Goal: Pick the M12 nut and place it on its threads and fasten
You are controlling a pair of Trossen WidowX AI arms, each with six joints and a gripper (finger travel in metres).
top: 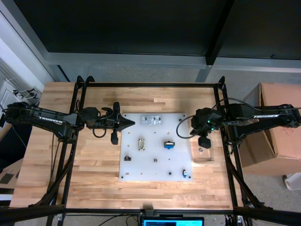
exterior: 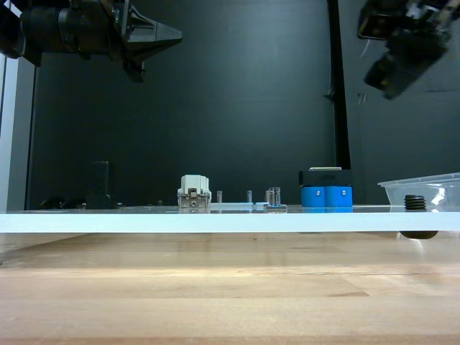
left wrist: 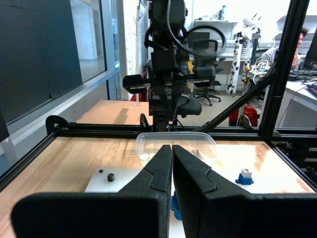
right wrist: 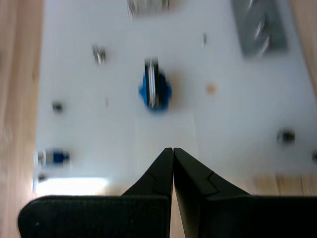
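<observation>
**Two robot arms hovering over a task board, nut lying in its tray**

A white rectangular task board point(top: 141, 170) is lying on a pale wooden table point(top: 94, 165). A black robot arm is reaching in from each side.

The left gripper point(top: 130, 123) is hovering high over the board's far left edge and pointing level towards the right. Its two black fingers point(left wrist: 161, 163) are pressing together with nothing between them.

The right gripper point(top: 205, 144) is hanging high beyond the board's right edge and pointing down over the far end of a clear plastic tray point(top: 203, 161). Its fingers point(right wrist: 161, 171) are also meeting at the tips and holding nothing.

The small silver M12 nut point(top: 201, 150) is lying free inside the tray, which is sitting on the table just beside the board's right edge. From above, the nut is showing just below the right gripper.

The short black ribbed stud point(exterior: 415, 203) is standing on the board near its near right edge. Seen from table height, it is showing its ribs bare, with no nut on top, in front of the tray's wall.

A blue block connector point(top: 168, 145) is sitting mid-board, with a cream-coloured connector point(top: 141, 144) to its left. A brown cardboard box point(top: 282, 127) is standing off the table's right side.
</observation>
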